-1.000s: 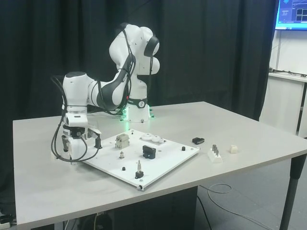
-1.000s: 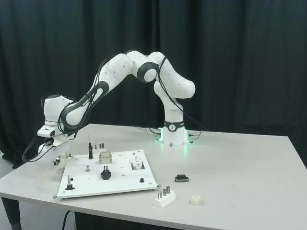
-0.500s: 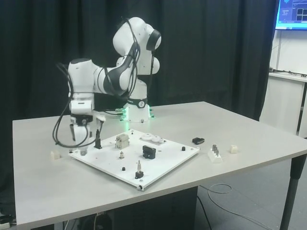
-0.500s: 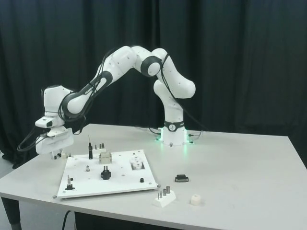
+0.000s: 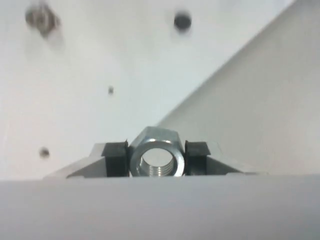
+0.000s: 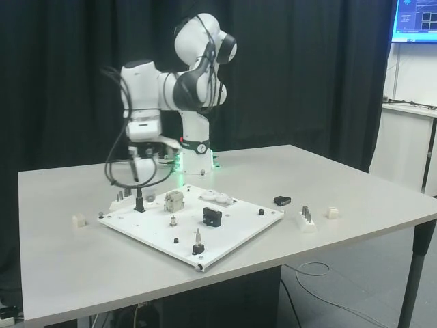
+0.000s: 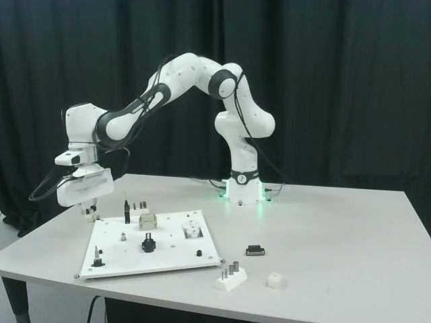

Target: Insert bolt 4.

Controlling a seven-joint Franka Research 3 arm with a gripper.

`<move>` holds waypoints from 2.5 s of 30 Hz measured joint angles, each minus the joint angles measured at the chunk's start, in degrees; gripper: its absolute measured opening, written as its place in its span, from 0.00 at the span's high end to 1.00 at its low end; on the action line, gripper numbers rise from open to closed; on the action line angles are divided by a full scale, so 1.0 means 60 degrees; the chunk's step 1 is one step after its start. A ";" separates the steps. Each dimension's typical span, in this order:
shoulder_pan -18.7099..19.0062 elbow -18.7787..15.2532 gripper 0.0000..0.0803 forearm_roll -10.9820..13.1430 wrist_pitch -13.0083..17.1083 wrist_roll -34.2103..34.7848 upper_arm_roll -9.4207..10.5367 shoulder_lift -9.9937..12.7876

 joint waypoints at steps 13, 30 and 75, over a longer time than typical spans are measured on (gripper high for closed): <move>0.1227 -0.0071 0.70 -0.0493 -0.0692 0.1431 -0.0092 -0.0360; 0.2789 -0.1231 0.70 -0.1368 -0.0740 0.2910 -0.0084 -0.1032; 0.5275 -0.4908 0.70 -0.1618 0.2948 0.3912 0.0565 -0.2062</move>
